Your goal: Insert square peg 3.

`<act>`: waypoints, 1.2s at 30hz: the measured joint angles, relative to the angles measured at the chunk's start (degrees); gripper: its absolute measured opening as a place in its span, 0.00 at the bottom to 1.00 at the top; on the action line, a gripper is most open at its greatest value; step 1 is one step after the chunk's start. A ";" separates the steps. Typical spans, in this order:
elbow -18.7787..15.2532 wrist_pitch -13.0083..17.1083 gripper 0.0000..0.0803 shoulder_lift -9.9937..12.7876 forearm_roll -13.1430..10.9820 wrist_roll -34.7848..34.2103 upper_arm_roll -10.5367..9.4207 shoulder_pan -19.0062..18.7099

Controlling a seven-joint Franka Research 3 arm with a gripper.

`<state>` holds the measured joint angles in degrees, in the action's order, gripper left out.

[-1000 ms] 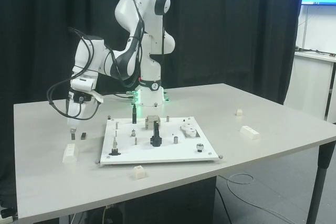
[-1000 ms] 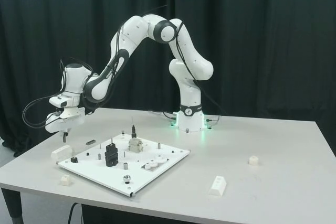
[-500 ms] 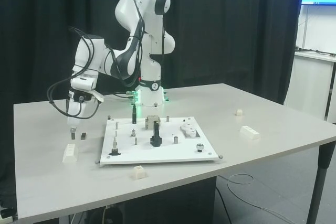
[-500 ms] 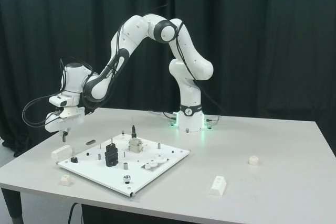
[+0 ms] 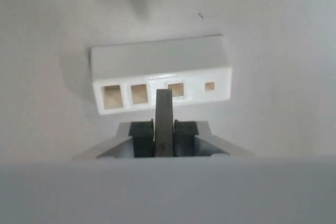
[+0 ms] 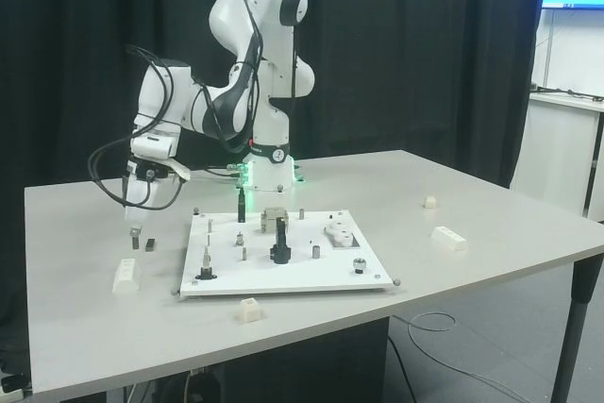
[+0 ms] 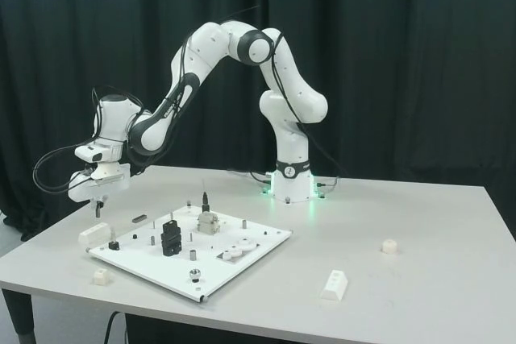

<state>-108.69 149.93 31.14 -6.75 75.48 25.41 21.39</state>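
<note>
The grey table [image 6: 491, 261] carries the arm's base [image 6: 267, 175] at the back and a white board [image 6: 283, 254] of small fixtures in front of it. Off the board lie a white holed block [image 6: 125, 275] near the far-left edge, a small dark piece [image 6: 148, 244] just behind it, and four more white pieces: [image 6: 249, 308], [image 6: 449, 238], [image 6: 429, 201], [image 7: 334, 285].

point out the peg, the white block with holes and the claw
peg [image 5: 163, 121], wrist view, middle of its shaft
white block with holes [image 5: 157, 59], wrist view, its plain top face
claw [image 6: 136, 229], first room view, between the fingertips
</note>
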 joint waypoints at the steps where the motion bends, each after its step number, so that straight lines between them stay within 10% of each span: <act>1: 0.00 -0.13 0.09 -0.09 0.00 -0.12 0.00 -0.10; 18: 1.80 -6.55 0.09 -1.93 0.02 -8.43 0.08 -2.55; 36: 3.83 -21.11 0.09 -6.33 0.72 -18.21 2.98 -9.54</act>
<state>-104.86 128.82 24.81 -6.03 57.28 28.38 11.84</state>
